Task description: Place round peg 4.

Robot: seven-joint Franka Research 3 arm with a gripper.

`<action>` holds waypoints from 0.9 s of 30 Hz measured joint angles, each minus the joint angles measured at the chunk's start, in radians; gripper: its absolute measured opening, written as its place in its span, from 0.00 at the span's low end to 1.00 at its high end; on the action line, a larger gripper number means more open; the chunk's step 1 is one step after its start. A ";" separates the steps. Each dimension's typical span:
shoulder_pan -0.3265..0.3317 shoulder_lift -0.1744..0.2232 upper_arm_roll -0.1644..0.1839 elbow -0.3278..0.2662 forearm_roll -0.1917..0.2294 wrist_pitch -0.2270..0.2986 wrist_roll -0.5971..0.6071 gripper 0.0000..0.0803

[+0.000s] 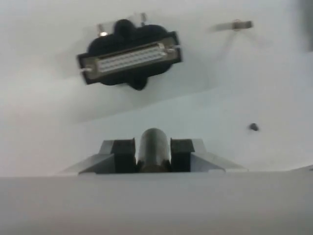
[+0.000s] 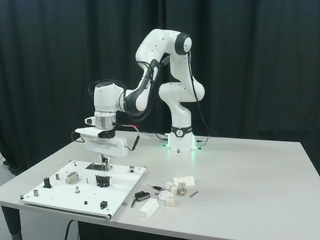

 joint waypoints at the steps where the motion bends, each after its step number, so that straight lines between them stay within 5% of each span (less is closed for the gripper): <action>1: 0.005 0.000 0.000 0.000 0.001 -0.002 0.000 0.19; 27: 0.248 -0.021 0.013 -0.020 -0.006 -0.102 0.235 0.19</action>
